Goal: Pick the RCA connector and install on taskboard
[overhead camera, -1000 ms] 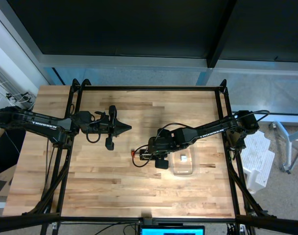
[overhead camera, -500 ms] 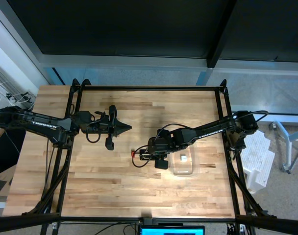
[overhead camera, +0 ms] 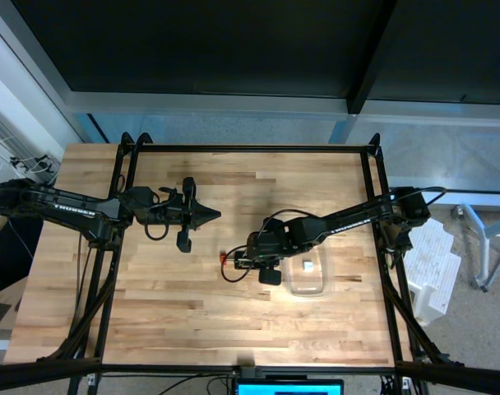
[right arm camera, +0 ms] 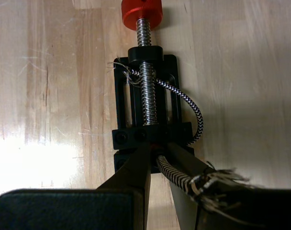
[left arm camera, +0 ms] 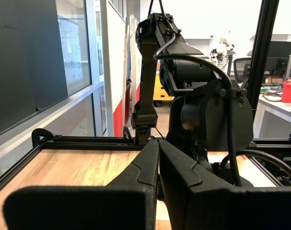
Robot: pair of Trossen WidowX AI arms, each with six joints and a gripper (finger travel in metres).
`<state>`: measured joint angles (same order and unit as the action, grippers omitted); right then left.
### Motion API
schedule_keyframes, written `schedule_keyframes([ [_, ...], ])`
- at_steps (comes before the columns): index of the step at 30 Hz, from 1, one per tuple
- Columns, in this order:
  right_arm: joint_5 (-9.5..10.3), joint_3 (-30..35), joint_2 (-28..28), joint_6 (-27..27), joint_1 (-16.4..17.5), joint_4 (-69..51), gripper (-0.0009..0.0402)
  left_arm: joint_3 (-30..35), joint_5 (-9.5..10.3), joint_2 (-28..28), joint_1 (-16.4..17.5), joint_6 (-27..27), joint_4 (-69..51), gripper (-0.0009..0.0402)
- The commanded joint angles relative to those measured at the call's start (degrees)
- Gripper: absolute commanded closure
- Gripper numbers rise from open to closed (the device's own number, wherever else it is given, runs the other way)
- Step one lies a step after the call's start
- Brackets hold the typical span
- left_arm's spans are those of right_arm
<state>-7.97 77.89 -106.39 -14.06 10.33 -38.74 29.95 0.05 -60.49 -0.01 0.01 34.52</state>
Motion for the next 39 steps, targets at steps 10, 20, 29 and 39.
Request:
schedule_keyframes([
  [10,0.04,-0.1,-0.7,-0.5,-0.2,0.0,0.0393,0.0,-0.02,0.0,0.0,0.0,0.0,0.0393],
  [20,0.04,-0.1,0.0,-0.7,-0.2,-0.2,0.0361,0.0,-0.02,0.0,0.0,0.0,0.0,0.0393],
  [29,0.0,-0.1,1.0,-1.1,-0.2,-0.9,0.0313,0.0,-0.02,0.0,0.0,0.0,0.0,0.0393],
  [39,0.02,-0.1,3.4,-0.9,-0.2,-1.9,0.0246,0.0,-0.02,0.0,0.0,0.0,0.0,0.0393],
])
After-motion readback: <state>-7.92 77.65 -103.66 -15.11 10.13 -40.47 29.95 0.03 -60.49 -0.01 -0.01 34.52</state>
